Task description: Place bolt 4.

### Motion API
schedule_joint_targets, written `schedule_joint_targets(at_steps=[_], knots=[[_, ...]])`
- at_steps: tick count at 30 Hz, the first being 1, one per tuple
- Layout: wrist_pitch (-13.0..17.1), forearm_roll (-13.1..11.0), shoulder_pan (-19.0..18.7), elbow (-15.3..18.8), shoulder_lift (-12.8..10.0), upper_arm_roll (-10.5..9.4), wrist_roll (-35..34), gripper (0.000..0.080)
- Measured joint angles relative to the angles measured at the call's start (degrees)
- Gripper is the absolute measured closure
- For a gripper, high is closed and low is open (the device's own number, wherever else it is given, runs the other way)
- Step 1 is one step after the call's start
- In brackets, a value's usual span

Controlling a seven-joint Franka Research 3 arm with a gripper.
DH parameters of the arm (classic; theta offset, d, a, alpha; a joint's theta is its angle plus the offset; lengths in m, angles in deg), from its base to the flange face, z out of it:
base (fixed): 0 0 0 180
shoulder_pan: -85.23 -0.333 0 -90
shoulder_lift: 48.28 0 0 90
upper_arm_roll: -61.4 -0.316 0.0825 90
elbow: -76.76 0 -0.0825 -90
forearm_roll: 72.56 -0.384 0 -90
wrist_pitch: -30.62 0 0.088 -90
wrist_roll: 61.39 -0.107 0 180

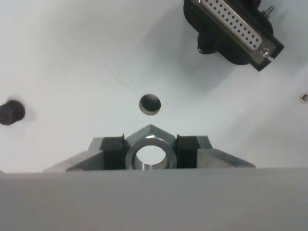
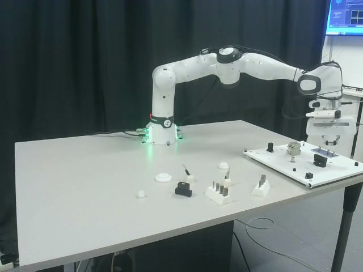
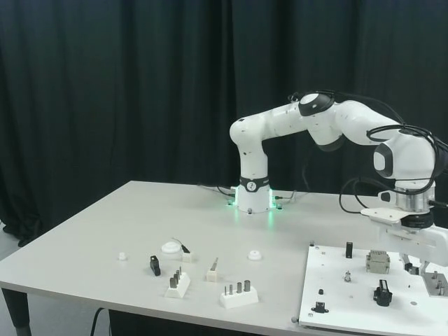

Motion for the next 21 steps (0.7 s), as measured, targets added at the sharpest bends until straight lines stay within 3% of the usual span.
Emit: schedule_joint_targets(at_steps=[13, 21], knots=[[-2.10, 0.24, 0.07, 0.00, 0.10, 2.02, 0.40, 0.0577], [-8.18, 2.87, 0.10, 0.00, 0.23, 5.07, 2.37, 0.0577]])
